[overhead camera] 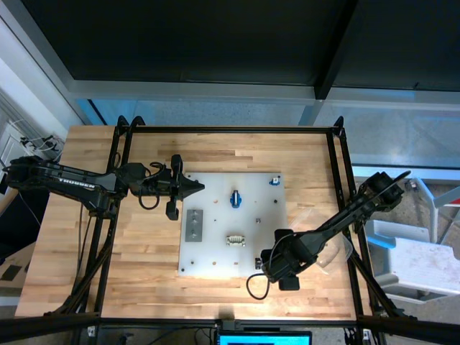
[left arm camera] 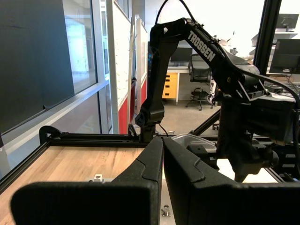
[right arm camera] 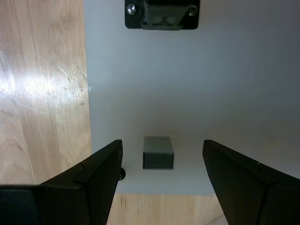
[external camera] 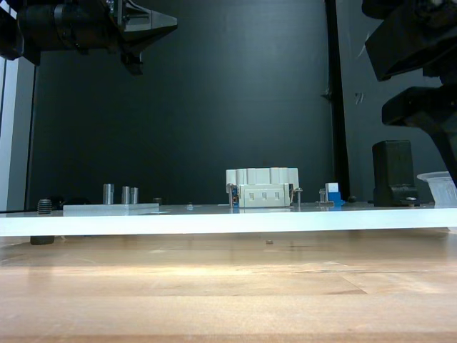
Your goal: Pick the 16mm bar from the taskboard and place it in the container
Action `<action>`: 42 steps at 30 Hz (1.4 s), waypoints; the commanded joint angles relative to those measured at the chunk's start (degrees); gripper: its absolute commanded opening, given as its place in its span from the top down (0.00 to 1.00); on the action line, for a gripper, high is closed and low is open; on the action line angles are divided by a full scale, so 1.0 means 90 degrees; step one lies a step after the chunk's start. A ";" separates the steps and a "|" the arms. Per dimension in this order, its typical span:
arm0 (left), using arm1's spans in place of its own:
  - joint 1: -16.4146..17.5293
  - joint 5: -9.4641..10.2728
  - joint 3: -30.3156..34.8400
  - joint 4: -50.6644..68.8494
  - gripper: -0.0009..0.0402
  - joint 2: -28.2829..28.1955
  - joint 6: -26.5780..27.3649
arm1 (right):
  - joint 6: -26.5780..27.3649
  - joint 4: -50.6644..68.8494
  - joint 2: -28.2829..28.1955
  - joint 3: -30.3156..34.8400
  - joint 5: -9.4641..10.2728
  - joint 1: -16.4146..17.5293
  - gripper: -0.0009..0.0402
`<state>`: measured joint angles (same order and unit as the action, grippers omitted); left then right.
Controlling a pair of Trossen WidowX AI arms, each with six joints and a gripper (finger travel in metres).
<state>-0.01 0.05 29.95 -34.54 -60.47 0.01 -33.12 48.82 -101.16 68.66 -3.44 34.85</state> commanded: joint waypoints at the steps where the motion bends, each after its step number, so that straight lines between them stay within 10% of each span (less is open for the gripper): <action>1: 0.0002 -0.0002 0.0000 0.0000 0.98 -0.0002 0.0000 | 0.0012 -0.0012 -0.0017 0.0002 -0.0002 0.0005 0.40; 26: 0.0002 -0.0002 0.0000 0.0000 0.98 -0.0002 0.0000 | -0.0005 -0.0002 -0.0015 0.0002 0.0002 0.0022 0.83; 42: 0.0002 -0.0002 0.0000 0.0000 0.98 -0.0002 0.0000 | -0.0005 0.0012 0.0078 0.0005 0.0005 0.0034 0.95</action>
<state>-0.01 0.03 29.93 -34.54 -60.49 0.01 -33.15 48.84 -100.88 68.66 -3.38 35.14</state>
